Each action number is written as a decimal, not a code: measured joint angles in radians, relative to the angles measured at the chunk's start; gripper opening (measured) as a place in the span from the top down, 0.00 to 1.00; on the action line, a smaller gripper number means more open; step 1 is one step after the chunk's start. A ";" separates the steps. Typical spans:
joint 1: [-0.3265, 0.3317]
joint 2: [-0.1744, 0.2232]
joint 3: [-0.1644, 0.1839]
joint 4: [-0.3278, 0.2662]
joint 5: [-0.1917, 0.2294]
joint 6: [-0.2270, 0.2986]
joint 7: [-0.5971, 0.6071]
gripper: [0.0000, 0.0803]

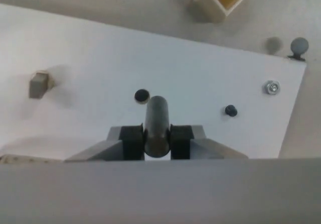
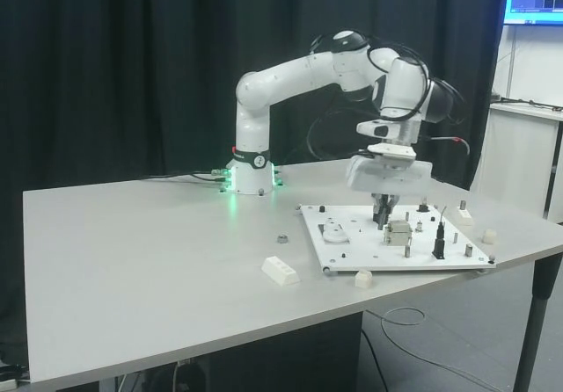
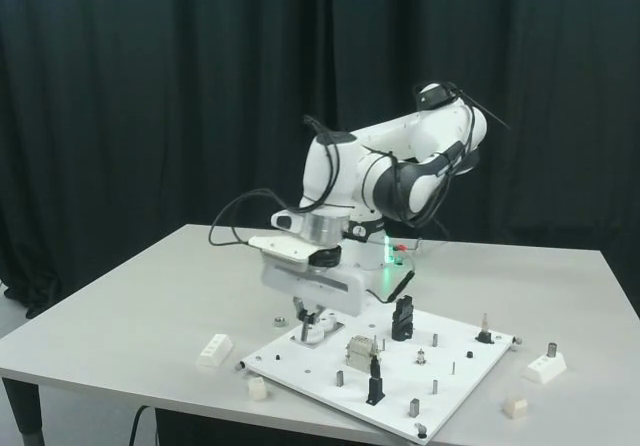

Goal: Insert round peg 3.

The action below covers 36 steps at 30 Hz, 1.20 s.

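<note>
Gripper: the gripper [image 1: 156, 142] has its 2 black fingers [image 1: 131, 141] clamped on the round peg [image 1: 156, 123] (grey, held upright).
Peg position: over the white board [image 1: 200, 78], its lower end just beside a dark round hole [image 1: 142, 95].
Board: lies on the grey table [image 2: 132, 243], carrying a bolt [image 1: 272, 87] near 1 corner.
Arm: the white arm [image 2: 299, 71] bends down over the board.

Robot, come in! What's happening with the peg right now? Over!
Gripper shut on round peg. Peg hangs above white board, beside a black hole, not in. Nothing blocking.
</note>
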 joint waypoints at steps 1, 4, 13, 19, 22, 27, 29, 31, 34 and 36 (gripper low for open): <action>-0.005 -0.001 0.002 0.000 0.007 -0.001 -0.009 0.87; -0.021 -0.004 0.009 0.000 0.026 -0.001 -0.032 0.87; -0.062 -0.017 0.034 0.000 0.086 -0.001 -0.134 0.87; -0.081 -0.030 0.050 0.000 0.115 -0.006 -0.186 0.87; -0.087 -0.031 0.059 0.000 0.122 -0.013 -0.200 0.87; -0.091 -0.031 0.069 -0.002 0.135 -0.028 -0.213 0.87; -0.091 -0.032 0.072 -0.002 0.141 -0.036 -0.219 0.87; -0.091 -0.033 0.073 -0.002 0.146 -0.040 -0.226 0.87; -0.091 -0.035 0.075 -0.002 0.150 -0.045 -0.233 0.87; -0.091 -0.036 0.076 -0.002 0.152 -0.048 -0.234 0.87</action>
